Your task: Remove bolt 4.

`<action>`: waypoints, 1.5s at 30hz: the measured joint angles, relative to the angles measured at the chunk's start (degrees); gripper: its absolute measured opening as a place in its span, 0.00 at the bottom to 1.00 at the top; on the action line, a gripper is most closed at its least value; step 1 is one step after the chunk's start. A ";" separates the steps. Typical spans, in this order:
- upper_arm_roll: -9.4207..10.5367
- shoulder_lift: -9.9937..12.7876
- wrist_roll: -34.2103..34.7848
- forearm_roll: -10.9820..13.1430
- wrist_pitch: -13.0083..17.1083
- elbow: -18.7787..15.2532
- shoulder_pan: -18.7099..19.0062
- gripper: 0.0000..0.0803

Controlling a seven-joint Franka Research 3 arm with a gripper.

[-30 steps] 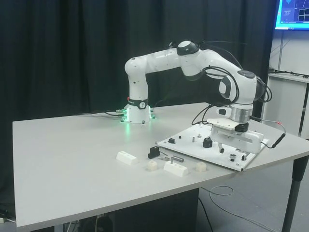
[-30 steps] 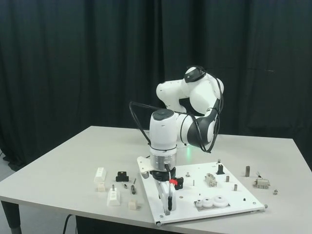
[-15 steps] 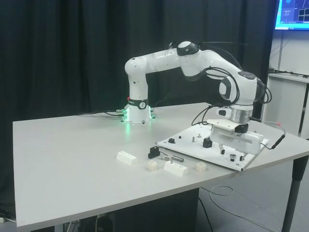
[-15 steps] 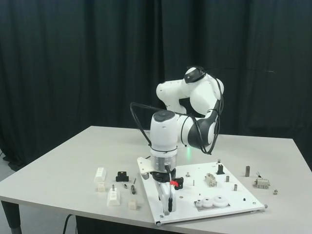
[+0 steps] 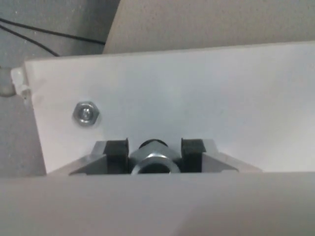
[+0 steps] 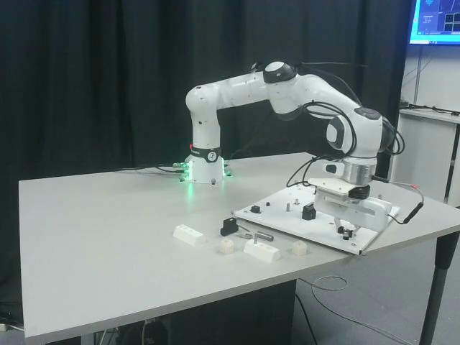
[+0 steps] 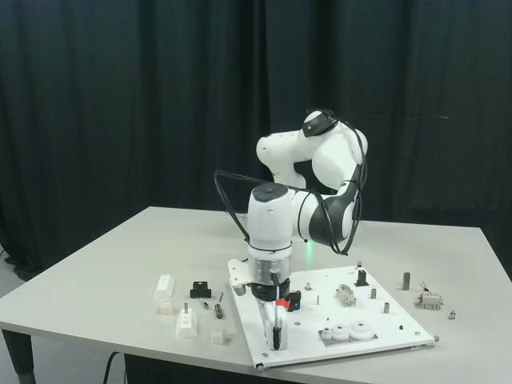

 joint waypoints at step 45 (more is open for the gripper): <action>0.35 -0.27 -34.23 0.67 0.68 -0.35 0.05 0.28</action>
